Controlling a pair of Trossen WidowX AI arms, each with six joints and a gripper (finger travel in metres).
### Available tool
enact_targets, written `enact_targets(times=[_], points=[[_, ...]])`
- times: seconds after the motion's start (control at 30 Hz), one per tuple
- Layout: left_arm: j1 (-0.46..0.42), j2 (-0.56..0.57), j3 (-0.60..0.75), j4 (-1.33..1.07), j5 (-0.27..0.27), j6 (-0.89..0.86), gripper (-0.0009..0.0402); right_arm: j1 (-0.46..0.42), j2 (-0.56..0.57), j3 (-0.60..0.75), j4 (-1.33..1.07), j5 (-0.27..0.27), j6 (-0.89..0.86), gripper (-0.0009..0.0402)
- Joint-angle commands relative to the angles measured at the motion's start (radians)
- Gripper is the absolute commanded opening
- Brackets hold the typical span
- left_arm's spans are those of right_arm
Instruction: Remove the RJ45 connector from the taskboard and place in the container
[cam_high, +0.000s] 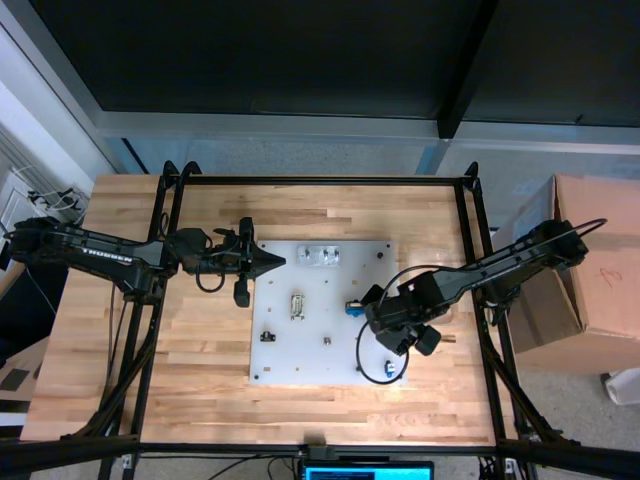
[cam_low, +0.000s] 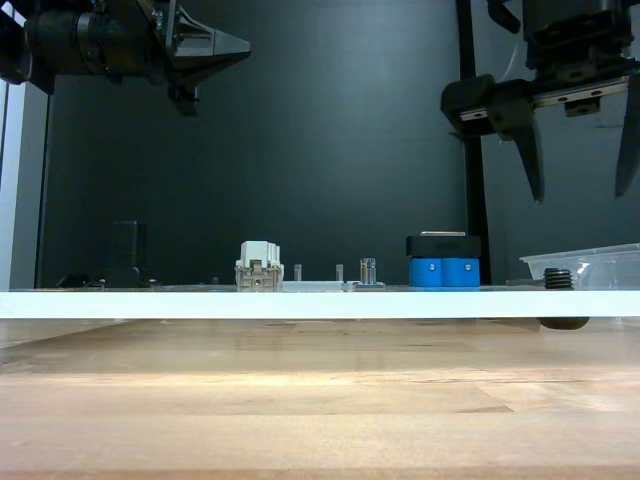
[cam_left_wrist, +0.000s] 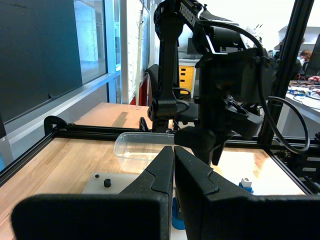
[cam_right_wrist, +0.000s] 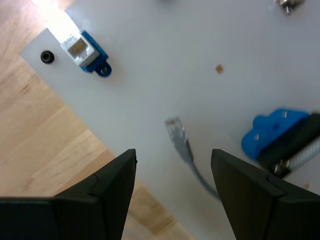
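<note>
Right gripper (cam_right_wrist: 172, 165) jaws released, high over taskboard (cam_right_wrist: 150, 75). RJ45 connector (cam_right_wrist: 176, 131) lying free below, centred between jaws, clear of socket (cam_right_wrist: 82, 50). Descend straight, pinch plug body, not cable (cam_right_wrist: 194, 170). Left gripper (cam_left_wrist: 174, 150) clenched, empty, container (cam_left_wrist: 140, 147) beyond its jaws.

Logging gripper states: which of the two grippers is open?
The right gripper, jaws spread above the RJ45 connector lying free on the taskboard. The left gripper, raised over the taskboard's left edge, is shut.
</note>
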Motion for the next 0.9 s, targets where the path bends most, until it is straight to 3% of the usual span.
enact_targets(times=[0.03, 0.37, 0.9], points=[[0.0, 0.0, 0.0, 0.0, 0.0, 0.0, 0.0, 0.001, 0.043, 0.018, -0.003, 0.0, -0.067, 0.0191], [0.0, 0.0, 0.0, 0.0, 0.0, 0.0, 0.0, -0.002, 0.145, 0.032, 0.014, 0.012, -0.112, 0.0193], [0.0, 0.0, 0.0, 0.0, 0.0, 0.0, 0.0, -0.009, 0.179, -0.018, 0.087, 0.017, -0.171, 0.0207]])
